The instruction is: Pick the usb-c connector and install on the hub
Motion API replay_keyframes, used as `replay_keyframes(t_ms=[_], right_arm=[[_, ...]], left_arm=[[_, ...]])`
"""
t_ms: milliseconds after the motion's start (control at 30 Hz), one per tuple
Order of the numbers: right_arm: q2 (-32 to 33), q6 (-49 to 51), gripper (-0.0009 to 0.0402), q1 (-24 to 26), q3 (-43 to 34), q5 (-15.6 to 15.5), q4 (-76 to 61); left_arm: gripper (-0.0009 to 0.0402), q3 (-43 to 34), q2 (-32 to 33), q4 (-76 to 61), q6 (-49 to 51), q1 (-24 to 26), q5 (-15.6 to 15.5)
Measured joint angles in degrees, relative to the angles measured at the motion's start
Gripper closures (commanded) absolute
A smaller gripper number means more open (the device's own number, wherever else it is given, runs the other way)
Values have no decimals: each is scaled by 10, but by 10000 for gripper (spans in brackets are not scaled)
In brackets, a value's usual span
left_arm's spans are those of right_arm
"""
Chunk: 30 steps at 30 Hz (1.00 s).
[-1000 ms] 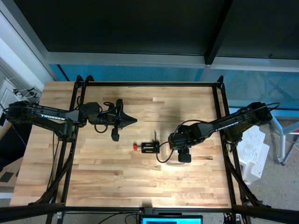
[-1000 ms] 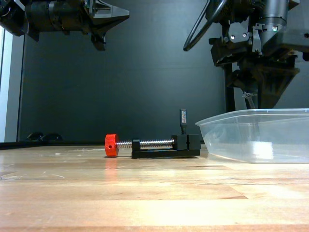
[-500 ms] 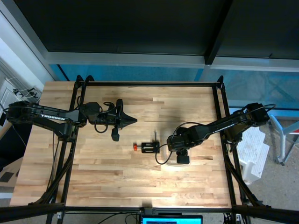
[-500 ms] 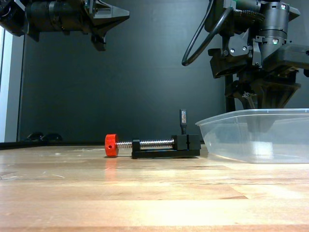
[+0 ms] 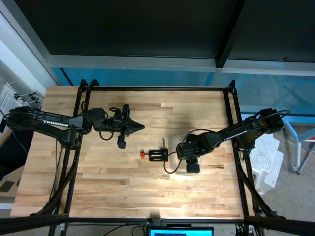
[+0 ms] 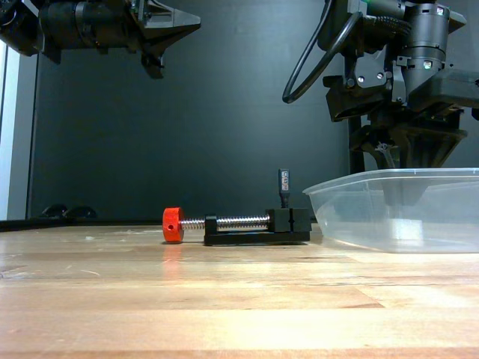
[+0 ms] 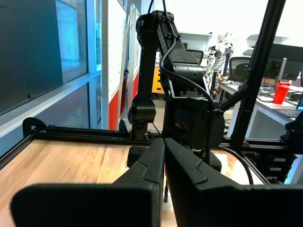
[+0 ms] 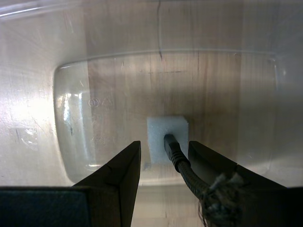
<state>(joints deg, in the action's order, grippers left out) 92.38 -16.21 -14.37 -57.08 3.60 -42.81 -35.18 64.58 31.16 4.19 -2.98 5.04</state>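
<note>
The right claw stands open, one finger on each side of the usb-c connector, with a gap showing on both sides. The dark connector stands plugged into a white foam block directly below the claw, inside a clear plastic tub. Its braided cable runs back beside the claw. The left claw is closed and empty, high up and well apart. Between the claws, on the pale wooden tabletop, a black vise grips the small upright hub. A dark wall lies beyond.
</note>
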Motion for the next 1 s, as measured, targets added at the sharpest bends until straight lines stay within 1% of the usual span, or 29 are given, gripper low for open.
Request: replay_keyframes(t_ms=[100,433,700,1000], right_arm=[[0,0,273,0,0,0,0],[0,2,346,0,0,0,0],[0,2,395,0,0,0,0],[0,2,393,0,0,0,0]], left_arm=[[393,0,0,0,0,0,0],[393,0,0,0,0,0,0],[393,0,0,0,0,0,0],[393,0,0,0,0,0,0]])
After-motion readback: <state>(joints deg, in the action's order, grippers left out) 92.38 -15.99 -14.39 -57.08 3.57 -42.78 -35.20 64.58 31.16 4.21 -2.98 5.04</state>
